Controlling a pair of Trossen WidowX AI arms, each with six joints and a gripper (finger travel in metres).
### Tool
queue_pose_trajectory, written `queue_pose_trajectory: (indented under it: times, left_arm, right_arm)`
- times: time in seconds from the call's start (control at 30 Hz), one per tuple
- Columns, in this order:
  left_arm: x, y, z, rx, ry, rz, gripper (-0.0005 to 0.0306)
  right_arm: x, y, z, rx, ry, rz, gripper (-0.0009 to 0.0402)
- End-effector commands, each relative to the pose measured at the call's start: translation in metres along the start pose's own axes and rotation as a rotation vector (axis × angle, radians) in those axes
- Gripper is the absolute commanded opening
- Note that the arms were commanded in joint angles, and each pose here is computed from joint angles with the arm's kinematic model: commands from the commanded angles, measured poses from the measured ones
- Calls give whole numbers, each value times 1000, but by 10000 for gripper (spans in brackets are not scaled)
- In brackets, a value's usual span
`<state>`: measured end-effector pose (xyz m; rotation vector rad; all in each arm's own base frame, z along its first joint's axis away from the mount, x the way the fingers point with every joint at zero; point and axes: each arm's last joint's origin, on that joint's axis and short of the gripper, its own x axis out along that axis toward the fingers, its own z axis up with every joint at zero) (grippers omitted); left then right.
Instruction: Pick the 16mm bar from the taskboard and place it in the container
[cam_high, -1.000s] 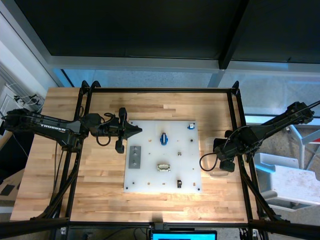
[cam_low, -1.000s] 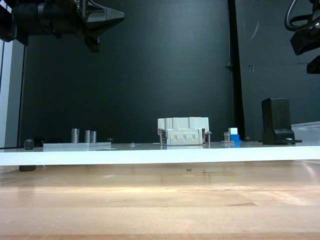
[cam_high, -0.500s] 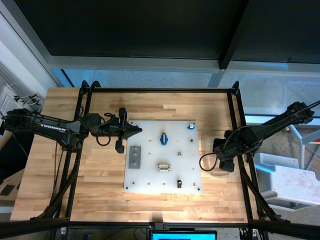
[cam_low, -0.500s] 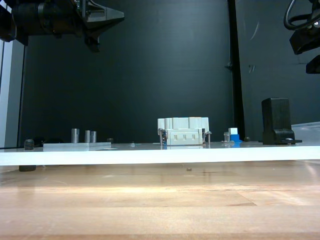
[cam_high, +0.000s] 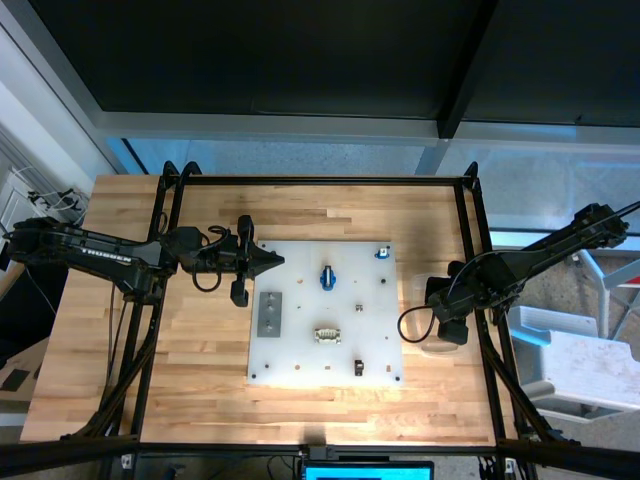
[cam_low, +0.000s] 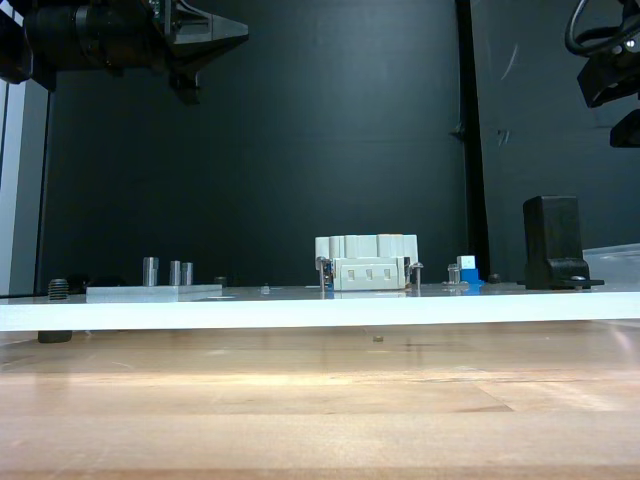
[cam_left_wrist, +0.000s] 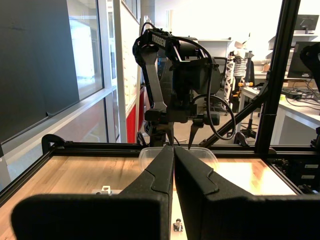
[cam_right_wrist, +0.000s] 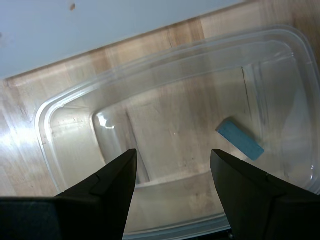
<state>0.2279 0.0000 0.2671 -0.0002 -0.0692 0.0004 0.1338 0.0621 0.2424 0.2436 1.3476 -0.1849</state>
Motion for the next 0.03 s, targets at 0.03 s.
queue_pose_trajectory:
  times: [0.03]
  left_arm:
    - [0, 0, 0, 0, -1, 0, 0]
  right_arm:
    - [0, 0, 0, 1, -4, 4, 204]
